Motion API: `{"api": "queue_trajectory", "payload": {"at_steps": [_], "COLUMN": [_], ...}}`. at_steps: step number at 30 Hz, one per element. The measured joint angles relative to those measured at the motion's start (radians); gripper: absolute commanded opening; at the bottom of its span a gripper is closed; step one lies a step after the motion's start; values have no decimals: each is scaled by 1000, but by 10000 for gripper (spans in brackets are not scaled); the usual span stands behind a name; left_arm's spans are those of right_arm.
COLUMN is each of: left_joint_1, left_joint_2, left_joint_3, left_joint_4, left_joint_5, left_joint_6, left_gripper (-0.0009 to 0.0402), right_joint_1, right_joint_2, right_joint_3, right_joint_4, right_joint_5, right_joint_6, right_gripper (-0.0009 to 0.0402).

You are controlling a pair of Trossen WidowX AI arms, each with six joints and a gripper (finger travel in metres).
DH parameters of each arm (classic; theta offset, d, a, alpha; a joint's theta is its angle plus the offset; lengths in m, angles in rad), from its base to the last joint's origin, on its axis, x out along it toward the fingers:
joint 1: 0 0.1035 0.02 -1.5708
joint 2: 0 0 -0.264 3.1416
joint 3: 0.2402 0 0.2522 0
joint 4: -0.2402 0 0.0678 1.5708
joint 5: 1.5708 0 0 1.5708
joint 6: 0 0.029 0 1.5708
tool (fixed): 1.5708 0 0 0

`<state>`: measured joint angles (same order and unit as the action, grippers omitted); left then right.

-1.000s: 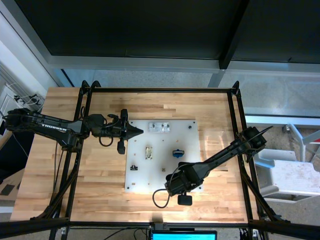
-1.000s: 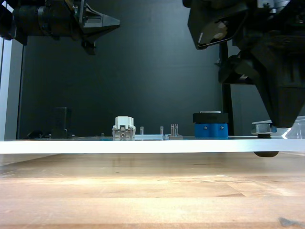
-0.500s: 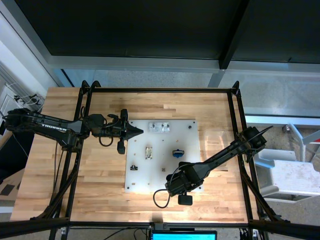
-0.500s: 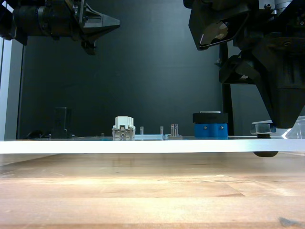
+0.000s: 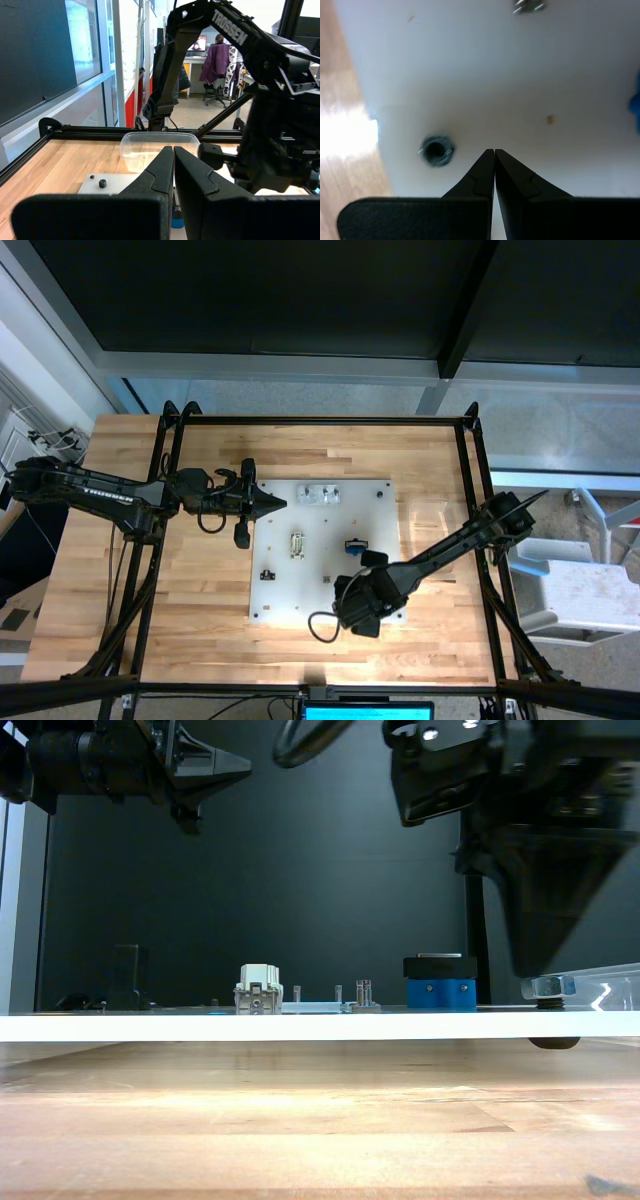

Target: Unfasten the M12 fastener and place in the container

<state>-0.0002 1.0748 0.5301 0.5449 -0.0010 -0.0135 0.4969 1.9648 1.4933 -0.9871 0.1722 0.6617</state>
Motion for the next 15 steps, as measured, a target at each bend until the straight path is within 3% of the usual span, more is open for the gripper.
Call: {"api": "queue_trajectory", "payload": {"at_steps": [8,13,15], "left_joint_1": [0,0,0], "left_joint_2": [0,0,0], "left_joint_3": [0,0,0], "left_joint_4": [0,0,0], "left_joint_5": [0,0,0], "left_joint_6": [0,0,0], "left_gripper": [0,0,0], "right_joint_1": [2,2,3], "right_joint_2": [-34,-37,-38], "right_joint_3": [8,25,27], "right_joint_4": [-6,5,22], "right_joint_5": [-118,-223,-241], "right_joint_6": [16,5,2], "right_gripper": [0,0,0]}}
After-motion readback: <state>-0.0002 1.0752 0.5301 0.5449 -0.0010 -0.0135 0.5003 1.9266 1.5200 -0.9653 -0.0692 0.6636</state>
